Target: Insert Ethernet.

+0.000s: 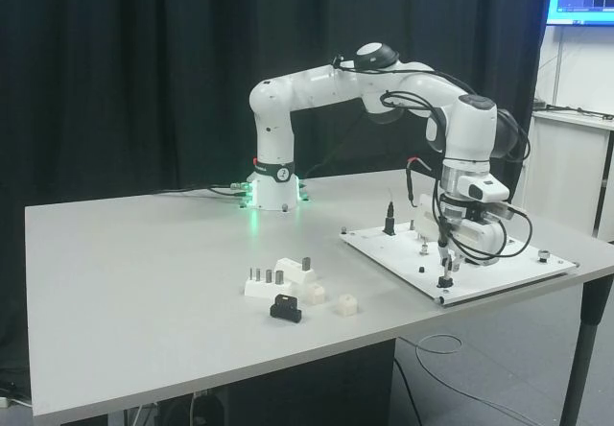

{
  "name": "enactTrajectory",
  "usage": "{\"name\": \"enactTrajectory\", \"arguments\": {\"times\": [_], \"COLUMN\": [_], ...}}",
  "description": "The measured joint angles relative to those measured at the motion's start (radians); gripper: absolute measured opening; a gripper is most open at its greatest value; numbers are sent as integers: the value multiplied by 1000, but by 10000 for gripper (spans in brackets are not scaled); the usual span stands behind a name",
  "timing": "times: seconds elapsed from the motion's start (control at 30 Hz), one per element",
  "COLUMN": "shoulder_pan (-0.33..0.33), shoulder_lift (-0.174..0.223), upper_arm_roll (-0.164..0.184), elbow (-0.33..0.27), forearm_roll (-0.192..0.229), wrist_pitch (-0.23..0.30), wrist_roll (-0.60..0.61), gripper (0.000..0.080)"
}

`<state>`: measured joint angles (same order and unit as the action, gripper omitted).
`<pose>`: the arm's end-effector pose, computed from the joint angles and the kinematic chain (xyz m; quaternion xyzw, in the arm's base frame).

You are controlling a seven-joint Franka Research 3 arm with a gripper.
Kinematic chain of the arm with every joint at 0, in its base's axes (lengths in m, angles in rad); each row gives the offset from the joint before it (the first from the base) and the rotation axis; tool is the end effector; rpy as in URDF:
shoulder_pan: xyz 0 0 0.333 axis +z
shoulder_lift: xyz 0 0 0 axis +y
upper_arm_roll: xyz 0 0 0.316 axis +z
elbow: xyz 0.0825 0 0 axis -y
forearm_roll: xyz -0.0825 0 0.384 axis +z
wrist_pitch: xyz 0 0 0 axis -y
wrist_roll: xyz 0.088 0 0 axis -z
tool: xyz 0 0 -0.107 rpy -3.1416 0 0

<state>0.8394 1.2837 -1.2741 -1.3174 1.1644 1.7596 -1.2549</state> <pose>0.7260 0.0636 0.2427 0.9074 0.4195 -0.0214 0.0109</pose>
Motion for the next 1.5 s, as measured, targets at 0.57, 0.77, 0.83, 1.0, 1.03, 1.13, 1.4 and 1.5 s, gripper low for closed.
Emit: {"name": "enactTrajectory", "arguments": {"times": [0.57, 0.77, 0.83, 1.0, 1.03, 1.13, 1.4, 1.5], "shoulder_pan": [3, 5, 5, 5, 5, 5, 4, 4], "shoulder_lift": [0, 0, 0, 0, 0, 1, 1, 1], "upper_arm_roll": [0, 0, 0, 0, 0, 0, 0, 0], "elbow": [2, 4, 6, 10, 10, 10, 11, 12], "forearm_roll": [-14, -14, -14, -19, -20, -20, -21, -23], "wrist_pitch": [-5, -9, -13, -17, -17, -17, -16, -16], "wrist_roll": [10, 10, 10, 10, 10, 10, 10, 10], "gripper": [74, 74, 74, 74, 74, 74, 74, 74]}}
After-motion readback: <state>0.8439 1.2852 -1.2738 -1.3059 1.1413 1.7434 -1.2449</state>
